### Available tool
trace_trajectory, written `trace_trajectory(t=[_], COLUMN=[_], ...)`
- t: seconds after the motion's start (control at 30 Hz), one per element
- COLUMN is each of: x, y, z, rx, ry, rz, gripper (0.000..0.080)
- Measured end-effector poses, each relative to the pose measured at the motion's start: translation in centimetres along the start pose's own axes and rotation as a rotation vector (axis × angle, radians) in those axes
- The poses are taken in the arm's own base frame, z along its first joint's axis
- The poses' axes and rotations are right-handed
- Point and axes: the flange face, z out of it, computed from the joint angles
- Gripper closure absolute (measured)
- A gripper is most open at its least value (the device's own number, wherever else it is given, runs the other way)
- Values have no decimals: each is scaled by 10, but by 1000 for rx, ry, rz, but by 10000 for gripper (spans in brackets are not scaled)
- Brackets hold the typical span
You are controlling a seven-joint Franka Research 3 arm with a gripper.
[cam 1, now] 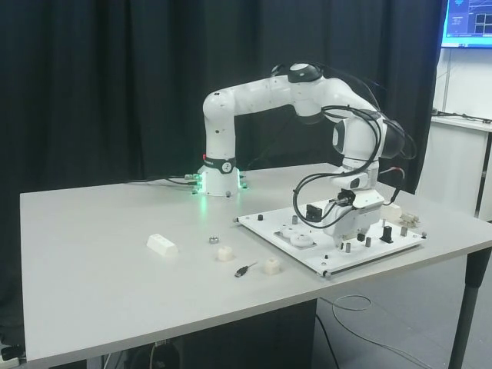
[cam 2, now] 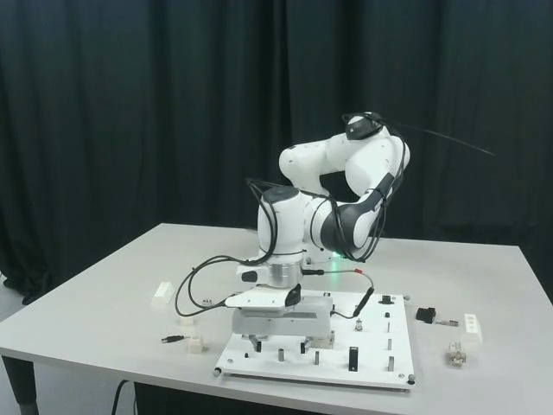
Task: Remove round peg 3.
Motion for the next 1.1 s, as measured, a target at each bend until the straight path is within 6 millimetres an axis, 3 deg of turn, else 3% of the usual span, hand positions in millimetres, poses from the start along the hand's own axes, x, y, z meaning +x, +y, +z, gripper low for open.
trace_trajectory(t=[1.1], x=[-3], y=[4], z=[18], rx=[-12], ry=[-10], rz=[7], gripper=[3])
